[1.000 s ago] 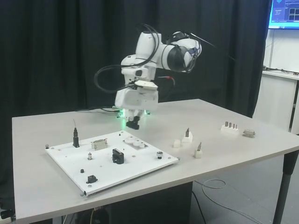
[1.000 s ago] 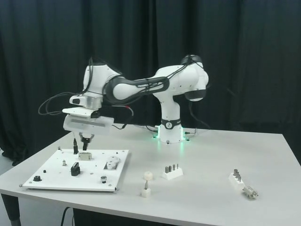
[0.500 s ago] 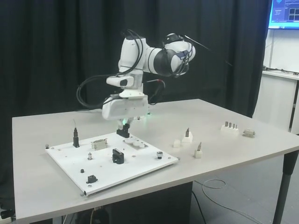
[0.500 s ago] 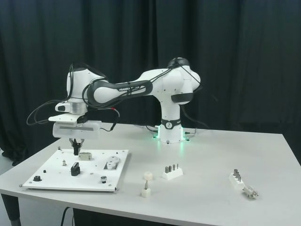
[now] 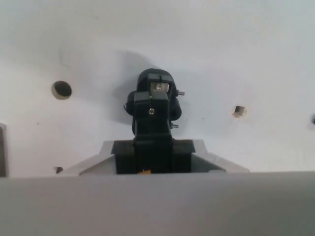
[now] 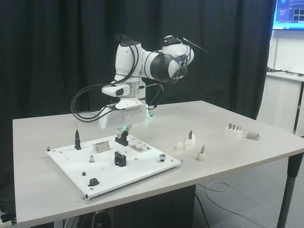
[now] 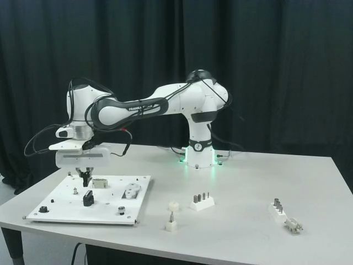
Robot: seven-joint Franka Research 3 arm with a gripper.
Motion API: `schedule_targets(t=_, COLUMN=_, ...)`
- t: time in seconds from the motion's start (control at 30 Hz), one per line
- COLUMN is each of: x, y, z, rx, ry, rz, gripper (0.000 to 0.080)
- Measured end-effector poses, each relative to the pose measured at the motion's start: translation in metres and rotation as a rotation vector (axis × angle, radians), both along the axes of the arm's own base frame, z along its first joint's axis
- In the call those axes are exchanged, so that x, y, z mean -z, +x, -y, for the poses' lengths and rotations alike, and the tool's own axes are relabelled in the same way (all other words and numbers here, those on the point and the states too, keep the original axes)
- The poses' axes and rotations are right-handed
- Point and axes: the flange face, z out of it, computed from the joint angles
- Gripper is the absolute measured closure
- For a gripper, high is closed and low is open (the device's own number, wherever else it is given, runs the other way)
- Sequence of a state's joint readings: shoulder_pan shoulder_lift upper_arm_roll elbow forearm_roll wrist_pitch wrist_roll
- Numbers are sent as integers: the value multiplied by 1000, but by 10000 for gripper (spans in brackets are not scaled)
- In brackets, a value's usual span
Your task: Insert D-SUB.
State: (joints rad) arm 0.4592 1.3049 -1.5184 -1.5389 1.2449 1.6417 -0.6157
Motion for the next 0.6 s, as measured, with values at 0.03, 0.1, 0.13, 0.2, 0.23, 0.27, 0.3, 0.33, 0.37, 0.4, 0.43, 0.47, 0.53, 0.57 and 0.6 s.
schedule_targets(t=0.03, x=1, y=0, z=1, rx=0, ry=2, rz=-1, gripper=655)
schedule_targets(t=0.1, x=3, y=1, z=4, rx=0, ry=4, rz=-2, gripper=655)
schedule_targets(t=0.13, x=3, y=1, z=5, rx=0, ry=6, rz=-2, gripper=655)
schedule_targets(t=0.2, x=5, y=1, z=6, rx=0, ry=9, rz=-3, gripper=655)
schedule_targets(t=0.23, x=6, y=1, z=7, rx=1, ry=10, rz=-4, gripper=655)
schedule_targets(t=0.27, x=7, y=1, z=8, rx=1, ry=12, rz=-4, gripper=655)
schedule_targets(t=0.3, x=8, y=1, z=8, rx=2, ry=14, rz=-5, gripper=655)
schedule_targets(t=0.33, x=9, y=1, z=9, rx=2, ry=16, rz=-5, gripper=655)
schedule_targets(t=0.37, x=10, y=1, z=9, rx=4, ry=17, rz=-6, gripper=655)
schedule_targets(t=0.4, x=11, y=1, z=10, rx=5, ry=19, rz=-6, gripper=655)
schedule_targets(t=0.43, x=12, y=1, z=10, rx=6, ry=21, rz=-7, gripper=655)
schedule_targets(t=0.47, x=14, y=1, z=11, rx=7, ry=23, rz=-8, gripper=655)
schedule_targets(t=0.53, x=15, y=0, z=11, rx=9, ry=27, rz=-8, gripper=655)
schedule_targets(t=0.57, x=16, y=0, z=12, rx=10, ry=28, rz=-8, gripper=655)
schedule_targets(t=0.6, x=17, y=0, z=12, rx=11, ry=29, rz=-8, gripper=655)
